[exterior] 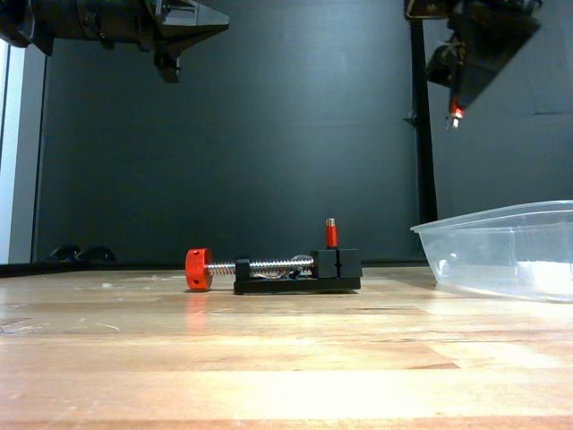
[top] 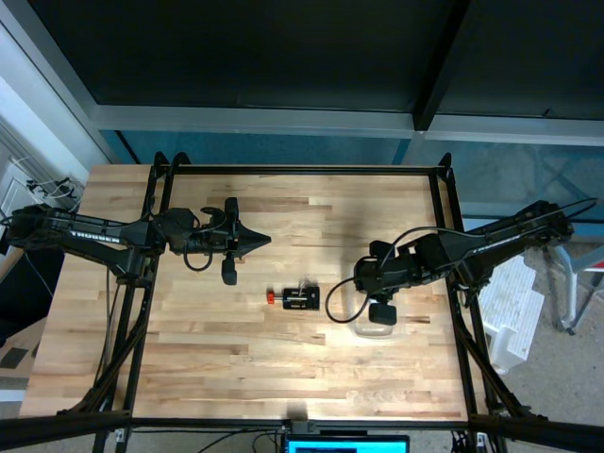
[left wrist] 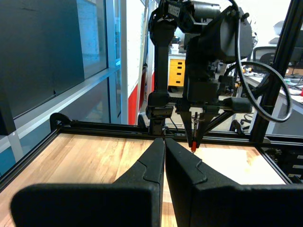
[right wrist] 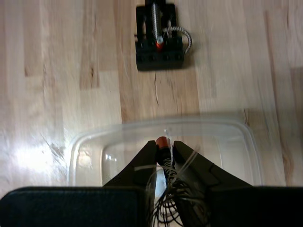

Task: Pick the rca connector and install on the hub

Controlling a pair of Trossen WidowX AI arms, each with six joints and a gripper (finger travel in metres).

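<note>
The hub (top: 302, 301) is a small black block lying mid-table, with a red knob (exterior: 198, 269) on a silver screw at its left end and a red-tipped post (exterior: 330, 233) on top. In the right wrist view the hub (right wrist: 159, 52) lies beyond the tray. My right gripper (right wrist: 164, 145) hangs high above the tray, shut on the rca connector (right wrist: 162, 141), a small plug with a red end and thin wire trailing back. Seen from table height, the connector (exterior: 455, 115) pokes down from the right gripper (exterior: 458, 100). My left gripper (top: 262, 240) hovers high at the left, shut and empty.
A clear plastic tray (exterior: 501, 246) sits on the wood table right of the hub, directly under the right gripper; its rim (right wrist: 189, 124) shows between gripper and hub. Black frame rails (top: 444, 236) run along the table's sides and back.
</note>
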